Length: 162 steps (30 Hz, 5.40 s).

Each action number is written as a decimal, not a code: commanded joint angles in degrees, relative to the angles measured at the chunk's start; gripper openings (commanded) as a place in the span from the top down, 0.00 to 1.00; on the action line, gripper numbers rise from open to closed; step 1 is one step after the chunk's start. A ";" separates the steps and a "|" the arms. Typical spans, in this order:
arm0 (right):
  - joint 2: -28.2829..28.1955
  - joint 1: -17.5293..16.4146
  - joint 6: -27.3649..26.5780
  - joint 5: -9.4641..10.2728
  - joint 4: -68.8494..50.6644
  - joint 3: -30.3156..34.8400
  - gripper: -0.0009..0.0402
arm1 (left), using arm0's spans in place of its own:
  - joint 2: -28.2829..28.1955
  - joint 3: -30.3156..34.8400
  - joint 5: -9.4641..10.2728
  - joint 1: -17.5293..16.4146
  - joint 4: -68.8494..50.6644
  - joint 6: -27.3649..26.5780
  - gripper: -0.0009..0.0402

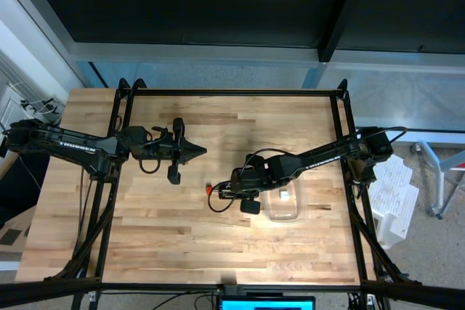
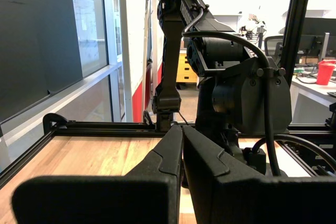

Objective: Pick the RCA connector and install on taskboard

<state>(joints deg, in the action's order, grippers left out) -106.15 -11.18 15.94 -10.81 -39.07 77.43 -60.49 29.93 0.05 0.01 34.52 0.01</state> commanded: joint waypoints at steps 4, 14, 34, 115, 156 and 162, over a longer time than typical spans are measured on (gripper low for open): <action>-0.90 0.13 -0.17 -0.11 0.00 -0.07 0.97 | 0.00 0.02 -0.02 0.00 0.02 0.00 0.98; -0.83 0.17 -0.17 -0.13 -0.17 -0.07 0.97 | 0.00 0.02 -0.02 -0.02 0.02 0.00 0.98; 0.50 0.17 -0.39 -0.15 -0.76 -0.02 0.78 | 0.00 0.02 -0.02 -0.02 0.02 0.00 0.98; 41.24 7.96 -15.04 7.30 58.75 -35.63 0.98 | 0.00 0.02 -0.02 0.00 0.02 0.00 0.98; 43.10 7.98 -16.44 5.88 62.60 -39.30 0.98 | 0.00 0.02 -0.02 0.00 0.02 0.00 0.98; 43.10 7.96 -16.37 5.86 62.79 -39.28 0.98 | 0.00 0.02 -0.02 -0.02 0.02 0.00 0.98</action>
<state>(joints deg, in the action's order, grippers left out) -63.00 -3.22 -0.40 -4.89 23.62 38.11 -60.49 29.93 0.05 0.01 34.52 0.01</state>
